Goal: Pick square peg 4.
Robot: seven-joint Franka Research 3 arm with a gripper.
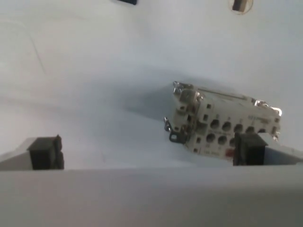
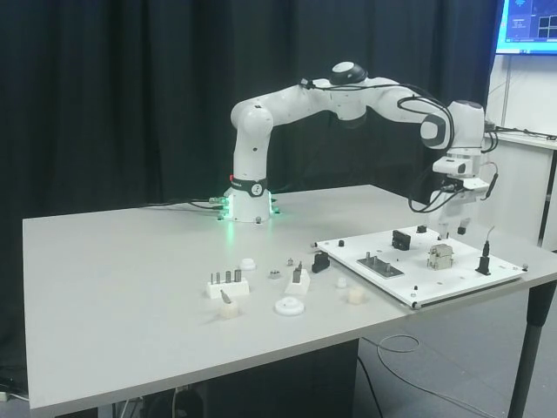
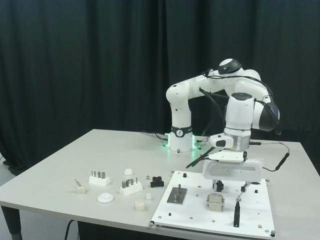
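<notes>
- Progress on the pick looks nil: the pincer [image 3: 229, 188] carries nothing, its fingers spread wide with only bare board showing between them in the wrist view.
- Pegs stand in two small white holders on the desk [image 2: 113, 261]. One holder [image 3: 99, 179] sits at lower left of the second room view, the other holder [image 3: 130, 187] just to its right.
- Which upright piece is square peg 4 cannot be told from these pictures, but both holders lie well apart from the pincer.
- Left to do, as a judgement: travel across to the holders, descend over the right peg, close, lift.
- Arm pose: the white arm [image 2: 348, 91] reaches from its base [image 2: 246, 198] out to the right of the first room view, wrist pointing straight down.
- Below it lies the white board [image 3: 190, 212], with a grey connector block [image 1: 222, 125] close beside one black fingertip [image 1: 248, 149].
</notes>
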